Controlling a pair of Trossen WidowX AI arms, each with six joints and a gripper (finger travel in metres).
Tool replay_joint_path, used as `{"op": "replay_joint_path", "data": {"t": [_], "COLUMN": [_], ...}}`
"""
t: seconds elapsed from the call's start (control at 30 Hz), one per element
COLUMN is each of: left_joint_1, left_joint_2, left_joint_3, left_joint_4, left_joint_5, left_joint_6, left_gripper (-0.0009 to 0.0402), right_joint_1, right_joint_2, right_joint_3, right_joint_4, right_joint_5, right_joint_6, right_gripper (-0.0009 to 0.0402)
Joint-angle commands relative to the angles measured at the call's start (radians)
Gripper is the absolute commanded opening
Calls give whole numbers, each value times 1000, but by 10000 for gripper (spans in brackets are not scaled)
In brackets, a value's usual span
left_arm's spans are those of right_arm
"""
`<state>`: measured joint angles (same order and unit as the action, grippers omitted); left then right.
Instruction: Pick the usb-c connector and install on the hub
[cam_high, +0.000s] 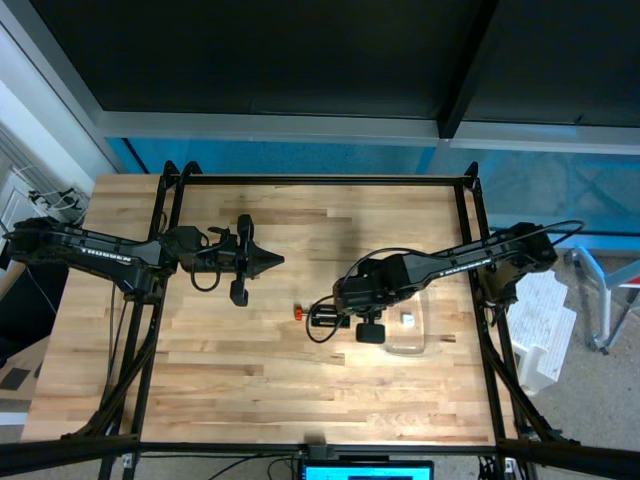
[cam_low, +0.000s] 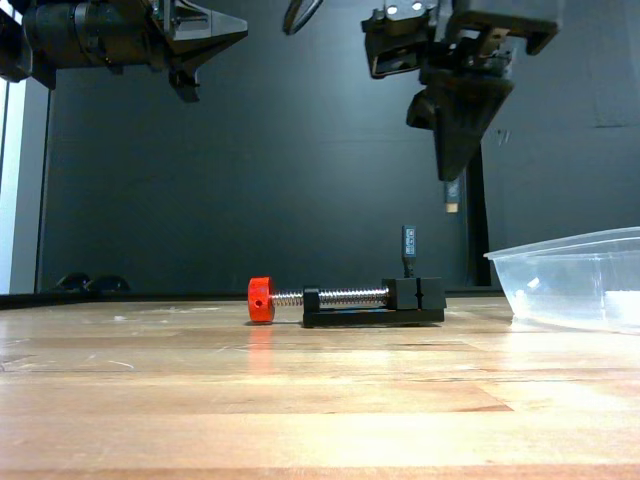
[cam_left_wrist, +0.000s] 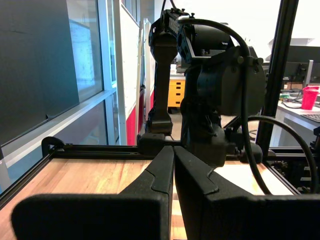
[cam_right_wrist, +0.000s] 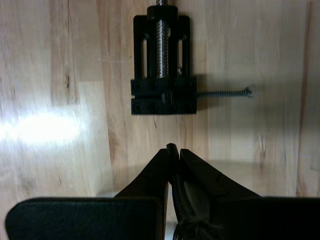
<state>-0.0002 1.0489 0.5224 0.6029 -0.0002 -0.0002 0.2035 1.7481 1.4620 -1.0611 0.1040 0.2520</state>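
The hub (cam_low: 370, 300) is a small black block lying on the wood table, with an orange-red knob (cam_low: 260, 299) at its left end and a thin dark pin (cam_low: 408, 245) standing up at its right end. It also shows as the hub (cam_high: 325, 317) and hub (cam_right_wrist: 162, 95). My right gripper (cam_low: 452, 190) hangs above and slightly right of the pin, shut on the usb-c connector (cam_low: 452, 203), whose whitish tip pokes out below the fingertips. Its dark tip (cam_right_wrist: 172, 148) shows between the closed fingers. My left gripper (cam_left_wrist: 173, 150) is shut and empty, raised at the left (cam_high: 268, 260).
A clear plastic tray (cam_low: 575, 280) stands right of the hub, with a small white piece (cam_high: 407, 320) inside. A black frame (cam_high: 320, 180) borders the table. Open wood lies in front of the hub and between the two arms.
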Motion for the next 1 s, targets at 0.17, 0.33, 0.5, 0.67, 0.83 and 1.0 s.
{"op": "replay_joint_path", "data": {"t": [0.17,0.33,0.5,0.67,0.83,1.0], "left_joint_1": [0,0,0,0,0,0], "left_joint_2": [0,0,0,0,0,0], "left_joint_3": [0,0,0,0,0,0], "left_joint_4": [0,0,0,0,0,0], "left_joint_5": [0,0,0,0,0,0], "left_joint_6": [0,0,0,0,0,0], "left_gripper": [0,0,0,0,0,0], "right_joint_1": [-10,-12,-13,-13,-13,-13], "right_joint_2": [29,29,29,43,55,78], "right_joint_3": [31,29,29,30,41,70], "right_joint_4": [14,31,41,44,46,36], "right_joint_5": [1,2,8,9,10,18], "right_joint_6": [0,1,5,11,17,10], "right_gripper": [0,0,0,0,0,0]}}
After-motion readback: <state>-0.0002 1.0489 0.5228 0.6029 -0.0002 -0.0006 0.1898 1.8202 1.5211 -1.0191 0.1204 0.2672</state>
